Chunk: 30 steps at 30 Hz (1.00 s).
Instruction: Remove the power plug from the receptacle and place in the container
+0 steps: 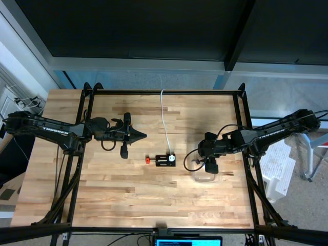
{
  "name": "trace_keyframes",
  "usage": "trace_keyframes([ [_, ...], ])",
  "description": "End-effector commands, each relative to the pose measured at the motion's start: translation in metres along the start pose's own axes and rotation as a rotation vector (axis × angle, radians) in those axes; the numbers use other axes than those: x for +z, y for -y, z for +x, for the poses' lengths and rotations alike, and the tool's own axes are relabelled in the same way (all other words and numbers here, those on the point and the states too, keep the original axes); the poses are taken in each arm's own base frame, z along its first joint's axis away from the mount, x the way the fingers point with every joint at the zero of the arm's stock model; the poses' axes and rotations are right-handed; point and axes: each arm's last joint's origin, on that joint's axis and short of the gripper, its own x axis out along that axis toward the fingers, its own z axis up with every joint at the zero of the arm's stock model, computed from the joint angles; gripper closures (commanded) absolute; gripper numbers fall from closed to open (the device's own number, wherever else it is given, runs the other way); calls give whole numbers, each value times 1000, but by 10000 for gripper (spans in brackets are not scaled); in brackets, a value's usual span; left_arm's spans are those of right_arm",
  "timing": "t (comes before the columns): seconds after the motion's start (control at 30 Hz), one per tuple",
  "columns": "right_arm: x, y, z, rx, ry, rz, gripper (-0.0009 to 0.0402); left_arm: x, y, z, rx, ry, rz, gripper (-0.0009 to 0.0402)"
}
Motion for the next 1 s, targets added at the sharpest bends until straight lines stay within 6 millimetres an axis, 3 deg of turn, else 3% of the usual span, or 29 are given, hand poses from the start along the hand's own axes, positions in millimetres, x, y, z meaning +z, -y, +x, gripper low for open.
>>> trace_keyframes([
  [0.03, 2, 0, -4, 6, -4, 6, 173, 0, 0, 0, 0, 0, 0, 393],
  [0.33, 8, 0, -17, 7, 2, 5, 169, 0, 0, 0, 0, 0, 0, 393],
  [0.5, 17, 2, -34, 18, 104, -3, 178, 0, 0, 0, 0, 0, 0, 393],
  [0.77, 40, 14, -66, 0, 459, -59, 235, 0, 0, 0, 0, 0, 0, 393],
  [1.0, 55, 21, -73, -16, 648, -63, 304, 0, 0, 0, 0, 0, 0, 393],
])
